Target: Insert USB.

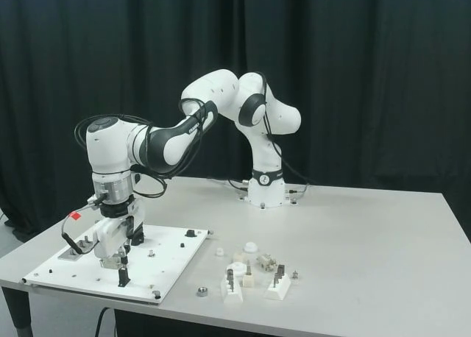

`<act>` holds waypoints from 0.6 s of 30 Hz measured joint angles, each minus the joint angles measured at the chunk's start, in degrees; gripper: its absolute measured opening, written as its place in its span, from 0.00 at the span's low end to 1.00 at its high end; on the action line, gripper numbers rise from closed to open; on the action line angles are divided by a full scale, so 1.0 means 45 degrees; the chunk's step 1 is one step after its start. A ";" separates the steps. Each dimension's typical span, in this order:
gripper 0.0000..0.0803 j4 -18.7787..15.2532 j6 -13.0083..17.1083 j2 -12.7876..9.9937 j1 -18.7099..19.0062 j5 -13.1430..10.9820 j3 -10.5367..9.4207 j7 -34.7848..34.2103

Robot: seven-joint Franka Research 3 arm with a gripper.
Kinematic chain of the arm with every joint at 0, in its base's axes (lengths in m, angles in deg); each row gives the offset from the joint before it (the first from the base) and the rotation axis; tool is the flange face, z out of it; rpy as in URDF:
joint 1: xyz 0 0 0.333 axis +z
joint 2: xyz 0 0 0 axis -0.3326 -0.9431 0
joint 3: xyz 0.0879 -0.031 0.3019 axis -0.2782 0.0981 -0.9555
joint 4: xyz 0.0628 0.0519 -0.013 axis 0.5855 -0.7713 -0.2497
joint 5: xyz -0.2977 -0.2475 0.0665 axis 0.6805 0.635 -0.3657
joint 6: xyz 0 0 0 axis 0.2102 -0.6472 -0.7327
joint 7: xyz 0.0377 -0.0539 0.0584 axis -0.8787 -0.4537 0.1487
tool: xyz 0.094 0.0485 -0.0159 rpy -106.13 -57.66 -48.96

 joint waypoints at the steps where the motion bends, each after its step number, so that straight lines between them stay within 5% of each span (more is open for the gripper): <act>1: 0.08 0.0000 0.0007 0.0000 0.0004 0.0008 0.0000 0.0007; 18: 0.08 0.0008 0.0248 0.0000 0.0015 0.0160 0.0000 0.0017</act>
